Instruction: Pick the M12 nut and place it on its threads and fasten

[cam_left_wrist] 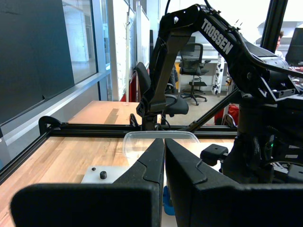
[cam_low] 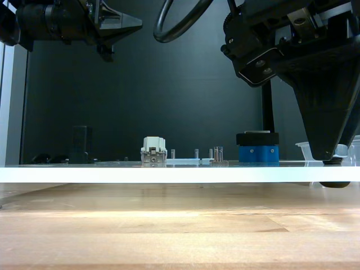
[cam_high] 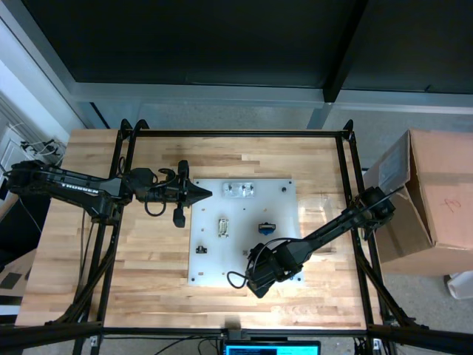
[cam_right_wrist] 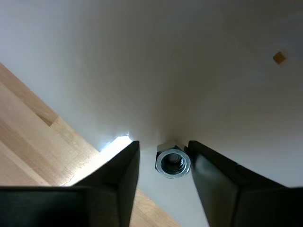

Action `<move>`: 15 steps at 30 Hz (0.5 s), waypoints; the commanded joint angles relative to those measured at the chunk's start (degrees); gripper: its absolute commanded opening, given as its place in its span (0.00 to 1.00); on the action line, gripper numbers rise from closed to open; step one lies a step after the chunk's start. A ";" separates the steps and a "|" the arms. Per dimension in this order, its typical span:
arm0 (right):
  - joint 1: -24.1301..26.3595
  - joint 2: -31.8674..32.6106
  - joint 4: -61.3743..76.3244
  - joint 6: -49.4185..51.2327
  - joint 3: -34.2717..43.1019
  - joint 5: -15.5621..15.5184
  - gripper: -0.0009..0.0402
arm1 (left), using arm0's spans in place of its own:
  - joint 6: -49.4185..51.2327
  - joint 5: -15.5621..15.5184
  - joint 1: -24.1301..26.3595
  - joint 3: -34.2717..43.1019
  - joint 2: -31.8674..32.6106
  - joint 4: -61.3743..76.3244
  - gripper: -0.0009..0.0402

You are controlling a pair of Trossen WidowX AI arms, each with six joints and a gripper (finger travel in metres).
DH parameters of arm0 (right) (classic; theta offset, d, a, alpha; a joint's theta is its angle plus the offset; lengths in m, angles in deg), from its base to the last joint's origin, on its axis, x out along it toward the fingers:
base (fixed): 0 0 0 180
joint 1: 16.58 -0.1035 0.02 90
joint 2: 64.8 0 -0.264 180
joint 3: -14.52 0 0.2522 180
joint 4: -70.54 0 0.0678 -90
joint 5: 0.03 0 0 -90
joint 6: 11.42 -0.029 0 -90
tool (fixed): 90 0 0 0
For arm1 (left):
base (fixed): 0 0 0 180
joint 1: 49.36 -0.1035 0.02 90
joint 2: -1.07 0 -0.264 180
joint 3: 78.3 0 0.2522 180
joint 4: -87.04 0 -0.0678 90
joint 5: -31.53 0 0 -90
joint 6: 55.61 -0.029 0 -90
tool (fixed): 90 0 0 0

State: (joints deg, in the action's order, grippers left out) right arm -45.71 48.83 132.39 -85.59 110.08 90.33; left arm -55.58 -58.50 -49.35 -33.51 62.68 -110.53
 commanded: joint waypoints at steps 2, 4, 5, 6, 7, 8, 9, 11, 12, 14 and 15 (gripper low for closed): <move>0.04 -0.63 0.92 0.11 0.13 0.26 0.52 | -0.02 0.02 0.00 0.00 0.00 -0.02 0.02; 0.04 -1.09 1.22 0.22 0.13 0.11 0.56 | -0.02 0.02 0.00 0.00 0.00 -0.02 0.02; 0.04 -1.46 1.44 0.24 0.13 0.11 0.58 | -0.02 0.00 0.00 0.00 0.00 -0.02 0.02; 0.04 -1.81 1.77 0.26 0.13 0.17 0.59 | -0.02 0.02 0.00 0.00 0.00 -0.02 0.02; 0.07 -2.23 2.12 0.28 0.13 0.17 0.60 | -0.02 0.02 0.00 0.00 0.00 -0.02 0.02; 0.09 -2.60 2.45 0.52 0.13 0.35 0.60 | -0.02 0.02 0.00 0.00 0.00 -0.02 0.02; 0.13 -2.93 2.67 1.01 0.13 0.37 0.61 | -0.02 0.02 0.00 0.00 0.00 -0.02 0.02; 0.13 -3.43 2.82 1.62 0.13 0.37 0.61 | -0.02 0.00 0.00 0.00 0.00 -0.02 0.02; 0.13 -3.80 2.89 2.34 0.13 0.39 0.60 | -0.02 0.00 0.00 0.00 0.00 -0.02 0.02; 0.15 -4.37 3.02 5.07 0.13 0.35 0.60 | -0.02 0.02 -0.02 0.00 0.00 -0.02 0.02; 0.15 -4.70 3.28 6.91 0.13 0.15 0.59 | -0.02 0.00 0.00 0.00 0.00 -0.02 0.02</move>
State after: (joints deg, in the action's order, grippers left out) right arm -45.57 44.92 135.74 -80.80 109.97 90.59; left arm -55.60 -58.50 -49.35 -33.51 62.68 -110.55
